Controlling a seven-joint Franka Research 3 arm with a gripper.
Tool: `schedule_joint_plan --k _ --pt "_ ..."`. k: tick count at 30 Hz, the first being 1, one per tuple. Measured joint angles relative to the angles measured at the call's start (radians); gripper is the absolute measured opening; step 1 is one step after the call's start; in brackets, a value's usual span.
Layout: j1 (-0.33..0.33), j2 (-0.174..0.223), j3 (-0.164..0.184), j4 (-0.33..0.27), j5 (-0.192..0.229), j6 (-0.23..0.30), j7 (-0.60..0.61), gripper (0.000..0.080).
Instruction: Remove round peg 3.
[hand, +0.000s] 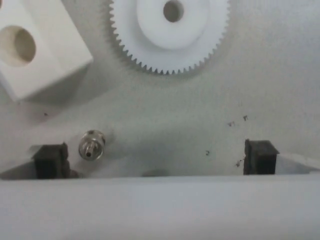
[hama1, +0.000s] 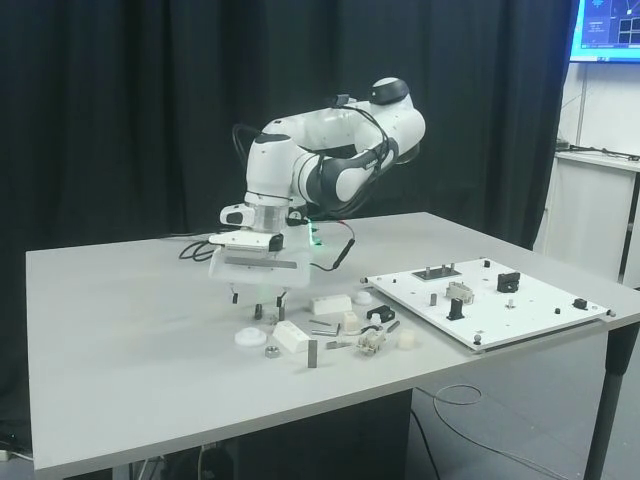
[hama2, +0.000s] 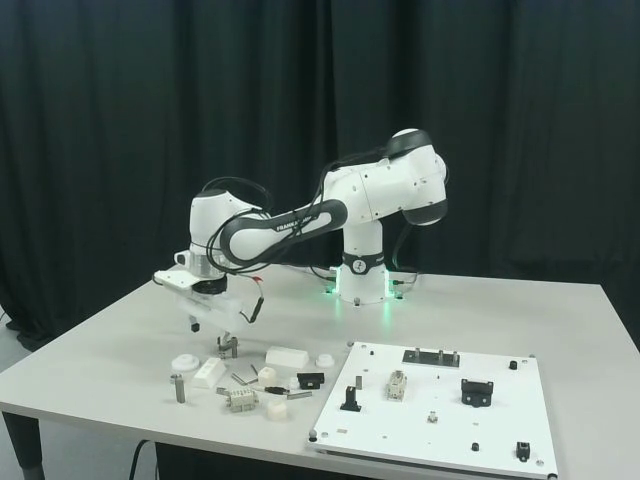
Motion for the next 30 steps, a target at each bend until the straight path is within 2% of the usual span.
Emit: schedule_joint_plan --k 2,3,17,30 --pt "0.002 0.0 -0.006 0.0 -0.002 0.0 0.0 0.0765" --pt "0.003 0.0 -0.009 0.0 -0.003 0.0 0.0 0.0793" --pt "0.034 -0.001 -0.056 0.0 -0.014 -0.013 0.0 0.0798" --pt "0.051 -0.003 -0.07 0.0 -0.022 -0.013 0.003 0.08"
